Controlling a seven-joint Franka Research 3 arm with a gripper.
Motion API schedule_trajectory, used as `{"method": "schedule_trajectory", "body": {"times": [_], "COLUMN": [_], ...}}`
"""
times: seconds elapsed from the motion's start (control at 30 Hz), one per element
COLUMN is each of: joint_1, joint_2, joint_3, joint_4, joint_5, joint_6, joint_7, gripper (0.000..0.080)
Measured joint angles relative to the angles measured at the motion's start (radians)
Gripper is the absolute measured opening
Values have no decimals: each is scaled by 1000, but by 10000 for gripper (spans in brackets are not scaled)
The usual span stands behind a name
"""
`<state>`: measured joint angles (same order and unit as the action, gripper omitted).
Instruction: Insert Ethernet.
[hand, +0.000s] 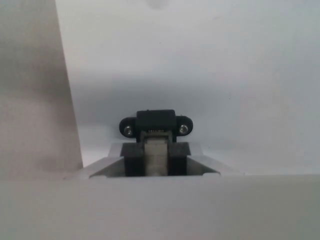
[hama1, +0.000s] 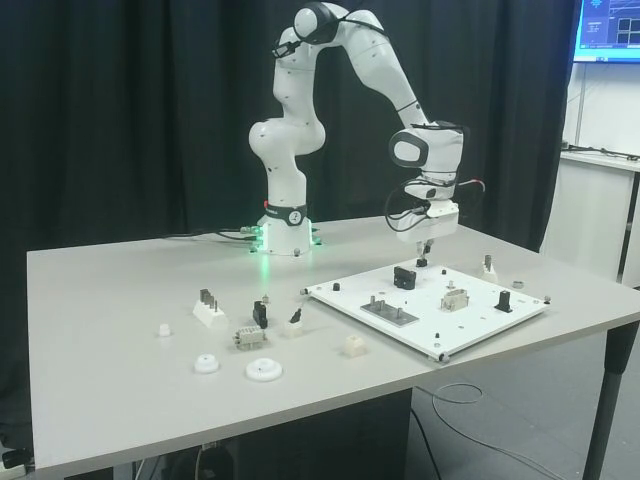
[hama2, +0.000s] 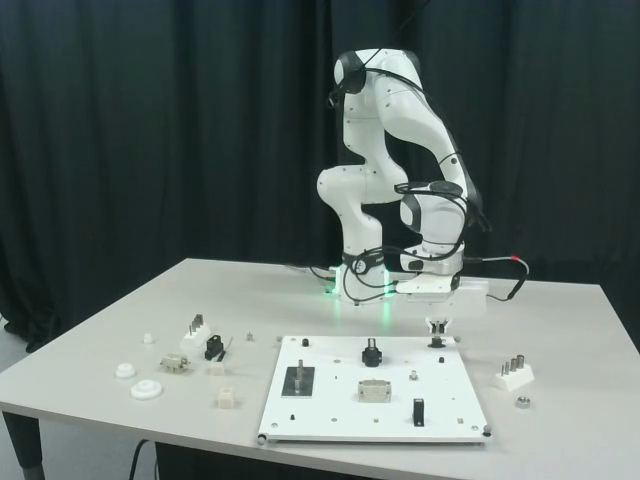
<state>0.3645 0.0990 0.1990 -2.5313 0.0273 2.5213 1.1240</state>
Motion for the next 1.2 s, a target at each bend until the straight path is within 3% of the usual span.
{"method": "schedule_trajectory", "body": {"times": [1.2], "joint_1": [0], "joint_2": [2], "joint_3": [4], "joint_4": [-3], "joint_5": [-12], "joint_6": [-1], "joint_7": [-37], "gripper": [91]}}
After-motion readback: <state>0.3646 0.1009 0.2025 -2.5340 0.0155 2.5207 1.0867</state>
